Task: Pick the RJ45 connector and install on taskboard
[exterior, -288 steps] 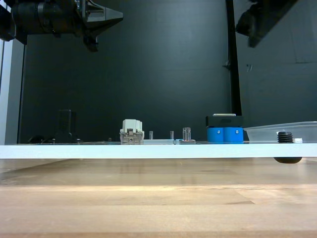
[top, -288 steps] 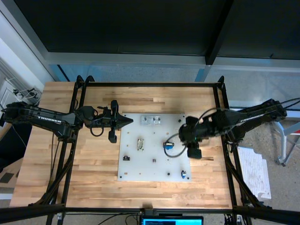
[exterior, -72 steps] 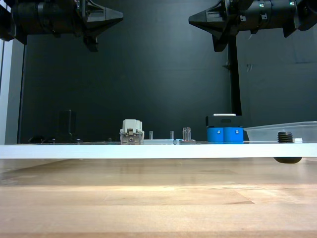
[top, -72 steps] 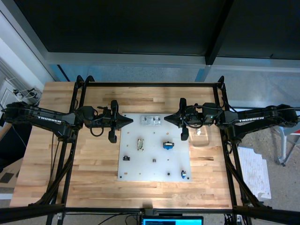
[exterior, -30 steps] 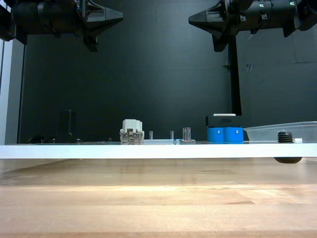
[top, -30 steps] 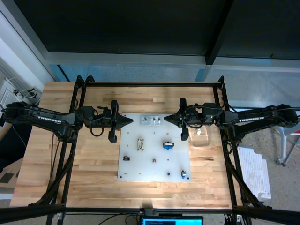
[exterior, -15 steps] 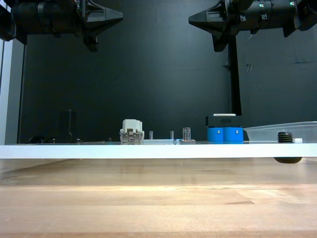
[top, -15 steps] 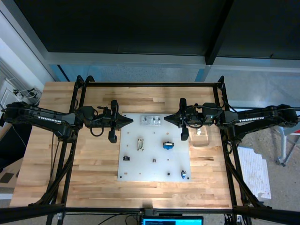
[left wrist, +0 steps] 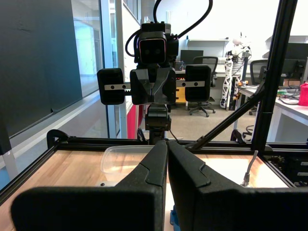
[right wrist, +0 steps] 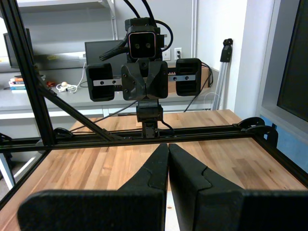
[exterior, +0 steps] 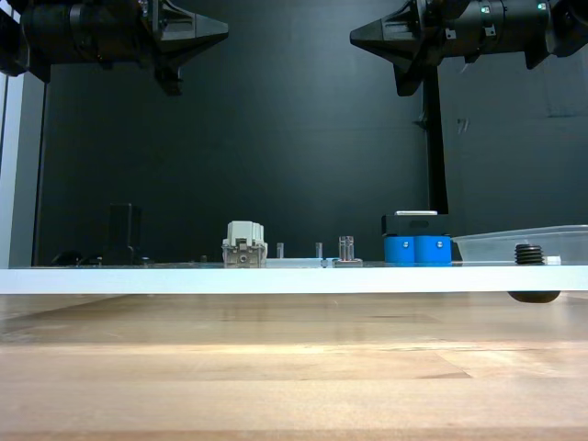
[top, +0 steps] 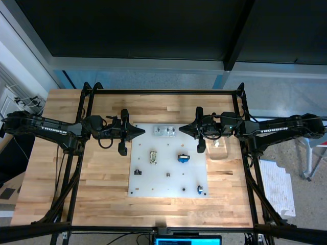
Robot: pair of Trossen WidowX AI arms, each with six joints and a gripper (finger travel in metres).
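While I am watching, the left gripper (top: 142, 131) and right gripper (top: 181, 129) are hovering above the taskboard's (top: 153, 181) far edge.
They are facing each other, each clenched empty.

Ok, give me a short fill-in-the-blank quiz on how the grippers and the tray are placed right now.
1. The left gripper and the right gripper, held high over the taskboard, point ___ each other.
2. Both grippers are ___, with nothing between their fingers.
3. The clear tray lies beside the taskboard's ___ edge.

Missing words: toward; shut; right.
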